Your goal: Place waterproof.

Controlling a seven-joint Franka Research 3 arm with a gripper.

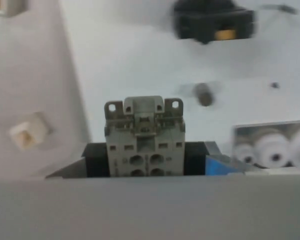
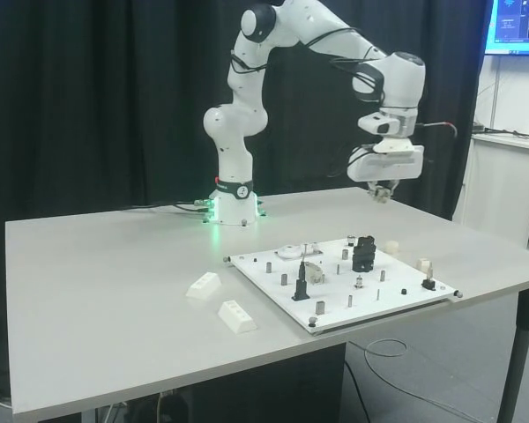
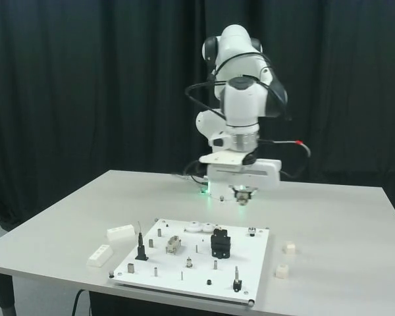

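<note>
High above the far side of the white board (image 2: 397, 304), the robot's hand (image 2: 382, 192) carries a small grey connector block (image 1: 143, 137), its two fingers closed on the part's lower body so that the block's upper end, with two mounting ears and a central latch, juts clear below the fingertips. This block appears to be the waterproof piece named in the task; held by its base, its leading end stays free to meet whatever seat is meant for it. In the room views it shows only as a small pale shape under the hand.

The hand hangs well clear of the board, a height that lets the arm (image 3: 240, 99) travel over the upright pegs and fixtures without striking them. The wrist view looks past the block to a black fixture (image 1: 212, 22), a short peg (image 1: 204, 93) and, off to one side, a row of white rollers (image 1: 270, 150) in a tray.

The board lies flat on the grey worktop (image 2: 106, 291), fixed at its corners so that parts pushed into it do not shift it. Two white blocks (image 2: 219, 300) rest on the worktop beside one edge of the board, and two smaller pale cubes (image 3: 285, 259) sit off the opposite edge, all well apart from the hand. The placing itself seems not yet begun.
</note>
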